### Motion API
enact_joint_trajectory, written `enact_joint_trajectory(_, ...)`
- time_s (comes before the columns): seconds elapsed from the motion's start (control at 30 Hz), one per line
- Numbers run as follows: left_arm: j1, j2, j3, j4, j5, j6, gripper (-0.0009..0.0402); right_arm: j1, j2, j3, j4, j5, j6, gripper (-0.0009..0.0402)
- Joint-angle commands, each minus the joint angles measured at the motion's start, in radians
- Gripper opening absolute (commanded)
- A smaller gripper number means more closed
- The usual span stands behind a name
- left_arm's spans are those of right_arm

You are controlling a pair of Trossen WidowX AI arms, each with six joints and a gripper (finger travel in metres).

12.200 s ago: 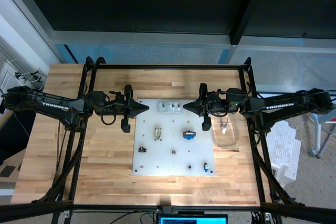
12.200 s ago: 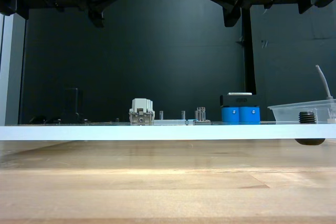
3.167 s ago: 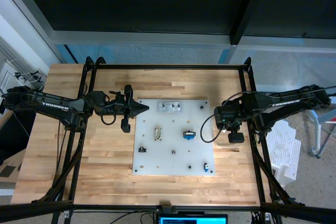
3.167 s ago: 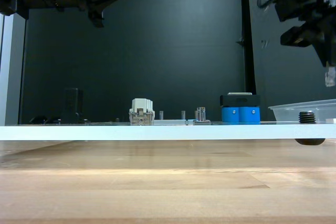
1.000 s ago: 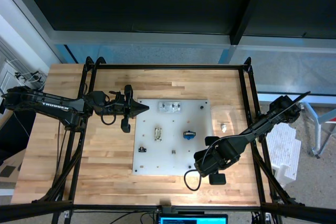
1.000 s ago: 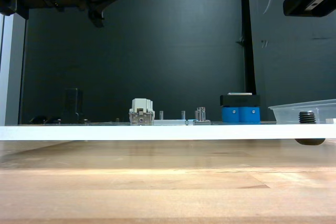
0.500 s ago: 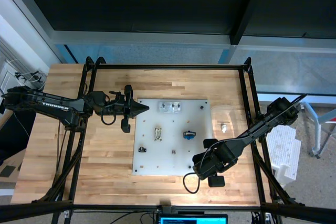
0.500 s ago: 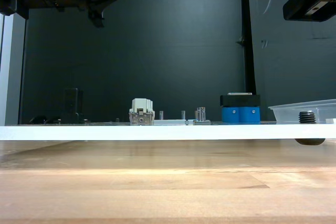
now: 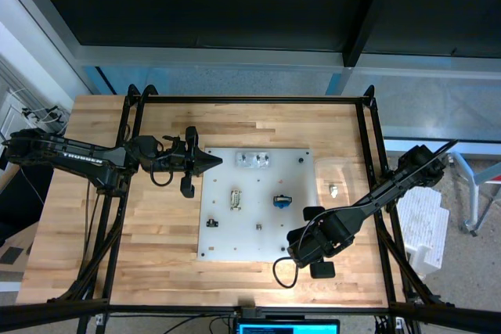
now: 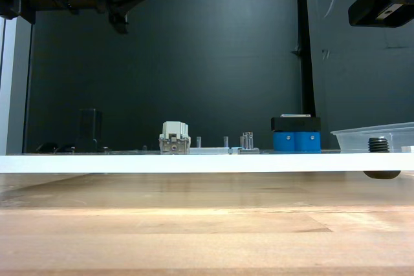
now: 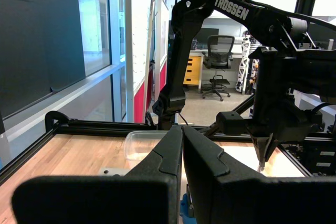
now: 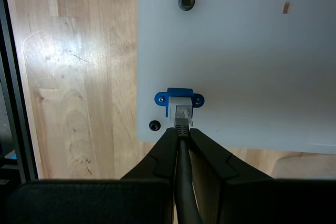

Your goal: Pick the RJ45 connector and install on taskboard

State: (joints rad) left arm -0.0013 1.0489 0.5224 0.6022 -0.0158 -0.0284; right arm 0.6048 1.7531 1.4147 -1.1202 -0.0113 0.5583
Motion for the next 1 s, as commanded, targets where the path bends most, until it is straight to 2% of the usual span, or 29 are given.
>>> enact_joint_trajectory(0.03,0.0,0.0,0.0,0.0,0.0,0.0,0.0,0.0,-0.001,0.0,0.001,0.003,-0.001,0.0)
enact_joint_trajectory(1.0,0.0,0.0,0.0,0.0,0.0,0.0,0.0,0.005,0.006,-0.022,0.034,0.003,-0.005,0.0)
